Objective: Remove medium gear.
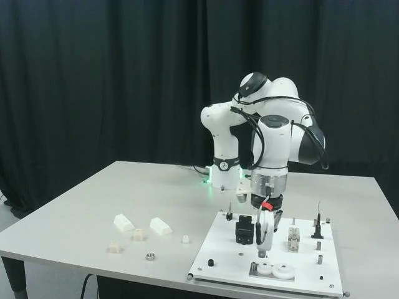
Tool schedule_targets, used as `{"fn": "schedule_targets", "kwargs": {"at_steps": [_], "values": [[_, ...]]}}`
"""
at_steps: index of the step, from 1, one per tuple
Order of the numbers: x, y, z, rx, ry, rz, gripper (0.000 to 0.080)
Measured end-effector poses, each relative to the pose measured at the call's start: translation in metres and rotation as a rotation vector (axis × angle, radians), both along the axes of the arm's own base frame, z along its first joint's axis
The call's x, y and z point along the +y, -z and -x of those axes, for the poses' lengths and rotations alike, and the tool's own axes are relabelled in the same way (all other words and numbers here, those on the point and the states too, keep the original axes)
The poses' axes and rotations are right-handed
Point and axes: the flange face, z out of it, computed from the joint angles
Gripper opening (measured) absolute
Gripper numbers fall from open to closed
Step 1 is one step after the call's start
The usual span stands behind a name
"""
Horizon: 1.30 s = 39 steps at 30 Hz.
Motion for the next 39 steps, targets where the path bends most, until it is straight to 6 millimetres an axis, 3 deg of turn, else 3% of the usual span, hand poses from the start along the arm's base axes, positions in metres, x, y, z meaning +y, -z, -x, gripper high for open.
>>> {"fn": "schedule_targets", "kwargs": {"at_steps": [39], "values": [[-0.002,0.047,0.003,0.020,0.048,-0.044,0.0800]]}}
